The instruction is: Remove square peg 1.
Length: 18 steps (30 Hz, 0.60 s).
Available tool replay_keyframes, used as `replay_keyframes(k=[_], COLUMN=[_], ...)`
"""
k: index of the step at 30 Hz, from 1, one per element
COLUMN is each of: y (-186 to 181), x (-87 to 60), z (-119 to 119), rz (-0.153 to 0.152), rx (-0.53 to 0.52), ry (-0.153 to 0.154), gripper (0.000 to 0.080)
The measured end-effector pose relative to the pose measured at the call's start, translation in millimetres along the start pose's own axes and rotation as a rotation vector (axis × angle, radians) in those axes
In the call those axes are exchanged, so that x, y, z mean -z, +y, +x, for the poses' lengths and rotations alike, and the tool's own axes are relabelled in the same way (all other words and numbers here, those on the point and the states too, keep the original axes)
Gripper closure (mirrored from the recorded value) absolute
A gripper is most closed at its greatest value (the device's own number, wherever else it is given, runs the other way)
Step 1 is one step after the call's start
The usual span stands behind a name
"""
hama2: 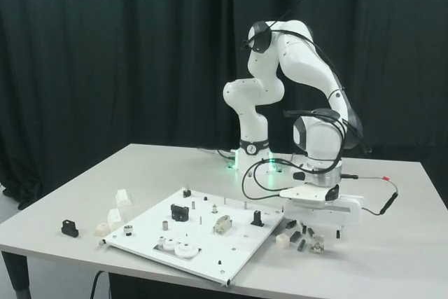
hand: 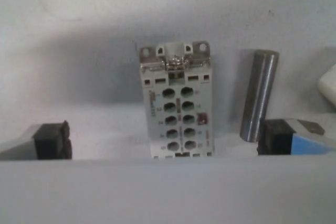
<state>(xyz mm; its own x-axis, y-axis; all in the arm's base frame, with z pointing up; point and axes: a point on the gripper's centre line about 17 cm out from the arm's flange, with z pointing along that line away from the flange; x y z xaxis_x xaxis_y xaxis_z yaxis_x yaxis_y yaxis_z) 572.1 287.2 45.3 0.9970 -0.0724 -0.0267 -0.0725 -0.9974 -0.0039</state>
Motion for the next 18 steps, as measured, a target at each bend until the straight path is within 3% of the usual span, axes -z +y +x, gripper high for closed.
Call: replay_keyframes(k=[2, 3, 18], y=[0, 0, 5], x=[3.5, 4.9, 16.3], z=[1, 1, 9], rz=[-0.003, -0.004, -0.011], rx=[-0.001, -0.001, -0.01], ry=[-0.007, -0.009, -0.014], gripper=[0.0073, 0.0006, 0.0003])
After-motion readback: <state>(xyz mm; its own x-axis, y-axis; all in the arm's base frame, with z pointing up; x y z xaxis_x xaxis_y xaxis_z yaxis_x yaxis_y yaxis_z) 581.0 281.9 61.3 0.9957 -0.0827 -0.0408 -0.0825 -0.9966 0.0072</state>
